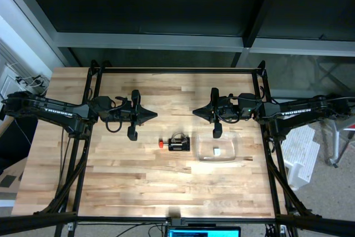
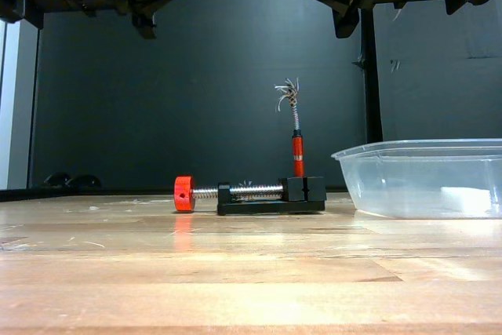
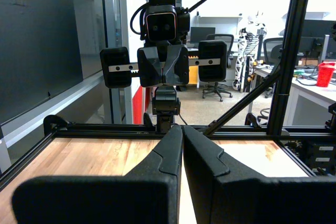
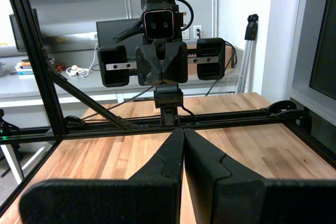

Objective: Remove the RCA connector from the receptacle and place in the container

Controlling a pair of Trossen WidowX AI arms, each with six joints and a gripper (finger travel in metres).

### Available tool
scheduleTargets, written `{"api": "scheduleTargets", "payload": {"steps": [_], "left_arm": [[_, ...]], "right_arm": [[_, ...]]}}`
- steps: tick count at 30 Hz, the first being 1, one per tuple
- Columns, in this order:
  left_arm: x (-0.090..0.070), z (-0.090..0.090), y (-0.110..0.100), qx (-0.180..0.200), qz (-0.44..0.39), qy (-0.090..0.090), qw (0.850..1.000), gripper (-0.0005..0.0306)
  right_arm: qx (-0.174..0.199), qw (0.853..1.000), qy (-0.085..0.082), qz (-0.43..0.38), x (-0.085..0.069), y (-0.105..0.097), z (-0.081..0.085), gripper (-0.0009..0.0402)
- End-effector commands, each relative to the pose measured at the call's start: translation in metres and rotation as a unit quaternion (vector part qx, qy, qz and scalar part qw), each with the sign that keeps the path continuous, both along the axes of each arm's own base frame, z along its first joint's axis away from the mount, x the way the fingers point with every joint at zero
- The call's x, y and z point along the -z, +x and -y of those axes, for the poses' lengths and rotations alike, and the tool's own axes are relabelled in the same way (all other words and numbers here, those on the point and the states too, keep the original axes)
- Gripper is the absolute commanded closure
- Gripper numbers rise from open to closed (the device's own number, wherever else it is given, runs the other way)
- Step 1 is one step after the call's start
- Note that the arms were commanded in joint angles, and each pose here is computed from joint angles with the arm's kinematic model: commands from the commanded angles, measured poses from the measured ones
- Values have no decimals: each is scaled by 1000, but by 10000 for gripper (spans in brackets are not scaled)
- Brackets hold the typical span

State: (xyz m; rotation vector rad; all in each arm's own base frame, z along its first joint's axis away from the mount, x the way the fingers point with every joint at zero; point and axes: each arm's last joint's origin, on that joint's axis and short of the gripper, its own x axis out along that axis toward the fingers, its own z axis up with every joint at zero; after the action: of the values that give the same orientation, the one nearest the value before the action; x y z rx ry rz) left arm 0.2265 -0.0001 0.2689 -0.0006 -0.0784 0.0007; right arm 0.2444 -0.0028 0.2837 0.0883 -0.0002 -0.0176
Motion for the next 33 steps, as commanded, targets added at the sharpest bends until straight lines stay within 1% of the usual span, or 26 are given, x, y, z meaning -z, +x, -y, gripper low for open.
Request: {"api": "scheduleTargets", "payload": {"steps": [1,27,29,31,33], "left_arm": [[0,0,0,0,0,0,1000,300],[0,0,0,0,0,0,1000,300],[0,0,0,0,0,0,1000,300],[0,0,0,0,0,0,1000,300],[0,0,0,0,0,0,1000,300]], "right_arm": [[0,1000,0,0,0,0,0,393],[-1,1000,2,0,0,0,0,393],[-12,1000,4,2,-2,0,-1,393],[-30,999,5,-10,-5,2,-2,393],[-26,998,6,-49,-10,3,-2,393]]}}
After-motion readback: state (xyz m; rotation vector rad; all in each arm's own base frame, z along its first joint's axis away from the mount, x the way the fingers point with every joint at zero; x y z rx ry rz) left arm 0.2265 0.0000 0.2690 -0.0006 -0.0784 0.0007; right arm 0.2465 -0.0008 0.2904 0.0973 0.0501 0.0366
